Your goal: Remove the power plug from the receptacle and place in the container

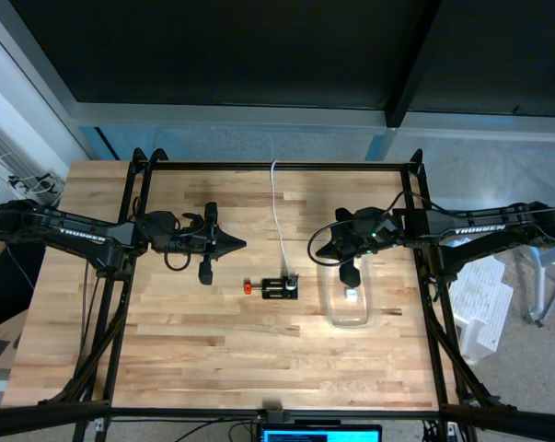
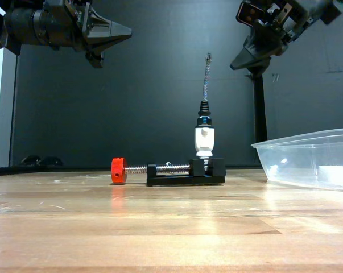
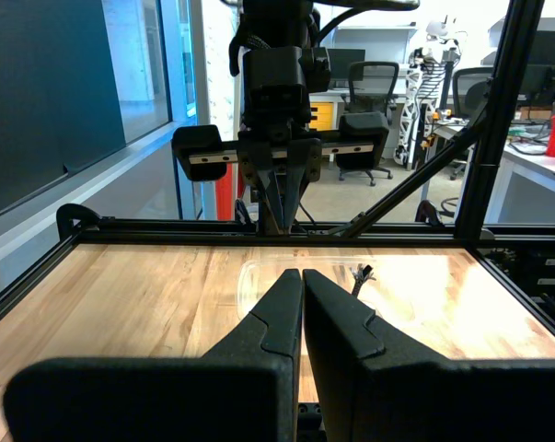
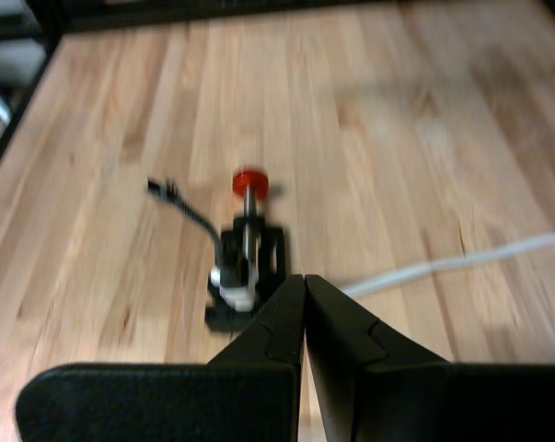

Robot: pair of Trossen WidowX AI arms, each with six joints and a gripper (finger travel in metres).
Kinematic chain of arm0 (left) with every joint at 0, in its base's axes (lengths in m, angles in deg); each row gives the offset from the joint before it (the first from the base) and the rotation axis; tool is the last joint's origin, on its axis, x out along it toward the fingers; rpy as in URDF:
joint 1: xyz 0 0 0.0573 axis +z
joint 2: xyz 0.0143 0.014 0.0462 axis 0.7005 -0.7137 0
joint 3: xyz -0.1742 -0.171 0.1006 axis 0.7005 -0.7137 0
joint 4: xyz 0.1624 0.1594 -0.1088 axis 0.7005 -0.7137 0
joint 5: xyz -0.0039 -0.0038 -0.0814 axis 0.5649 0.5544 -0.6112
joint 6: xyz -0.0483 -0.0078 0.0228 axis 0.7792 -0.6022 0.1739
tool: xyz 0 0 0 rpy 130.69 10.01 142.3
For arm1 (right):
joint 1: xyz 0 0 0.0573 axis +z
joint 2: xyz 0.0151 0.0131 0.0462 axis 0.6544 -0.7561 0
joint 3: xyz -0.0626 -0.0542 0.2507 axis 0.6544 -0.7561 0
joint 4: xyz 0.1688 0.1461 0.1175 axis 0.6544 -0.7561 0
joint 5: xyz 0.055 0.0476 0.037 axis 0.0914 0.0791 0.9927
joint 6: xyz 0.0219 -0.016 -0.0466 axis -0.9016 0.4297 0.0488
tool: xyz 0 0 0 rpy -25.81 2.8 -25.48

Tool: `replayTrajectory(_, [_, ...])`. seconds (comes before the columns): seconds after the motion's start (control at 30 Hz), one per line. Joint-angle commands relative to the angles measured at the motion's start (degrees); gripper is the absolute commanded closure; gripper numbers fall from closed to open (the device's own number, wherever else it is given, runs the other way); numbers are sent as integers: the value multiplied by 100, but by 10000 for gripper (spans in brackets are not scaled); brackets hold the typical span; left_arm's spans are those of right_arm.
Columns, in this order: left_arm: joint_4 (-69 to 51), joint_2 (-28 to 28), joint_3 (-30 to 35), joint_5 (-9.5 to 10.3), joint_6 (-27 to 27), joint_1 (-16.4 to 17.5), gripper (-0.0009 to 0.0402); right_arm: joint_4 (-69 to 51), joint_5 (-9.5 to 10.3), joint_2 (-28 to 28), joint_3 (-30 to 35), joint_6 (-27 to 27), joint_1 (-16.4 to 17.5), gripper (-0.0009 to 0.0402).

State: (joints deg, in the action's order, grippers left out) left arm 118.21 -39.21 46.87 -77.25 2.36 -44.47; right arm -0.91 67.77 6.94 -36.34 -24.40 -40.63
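The power plug (image 2: 203,110) stands black on top of the white receptacle (image 2: 204,140), its thin wire tail pointing up. A small black vise (image 1: 280,289) with a red-orange knob (image 1: 248,287) holds the receptacle at mid-table. In the right wrist view the plug's wire tail (image 4: 187,210) trails off the receptacle (image 4: 235,284). The clear container (image 1: 362,318) lies right of the vise. My right gripper (image 1: 317,255) hangs shut and empty above the table, between the vise and the container. My left gripper (image 1: 240,244) hovers shut and empty, left of the vise.
A long white cable (image 1: 277,207) runs from the receptacle to the table's far edge. A small white cube (image 1: 351,295) lies inside the container. A black frame rail (image 1: 277,167) borders the wooden table.
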Motion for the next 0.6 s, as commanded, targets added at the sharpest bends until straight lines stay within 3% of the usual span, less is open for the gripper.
replayTrajectory(0.03, [2,0,0,0,-2,0,393,-776,0,-275,435,-11,31,393])
replayTrajectory(0.33, [2,0,0,0,-2,0,393,-2059,-59,-1137,1384,-20,181,376])
replayTrajectory(0.4, [2,0,0,0,-2,2,393,-2247,-105,-1287,1543,-39,254,356])
replayTrajectory(0.6, [2,0,0,-2,-2,0,393,-2833,-507,-1891,2107,-70,544,270])
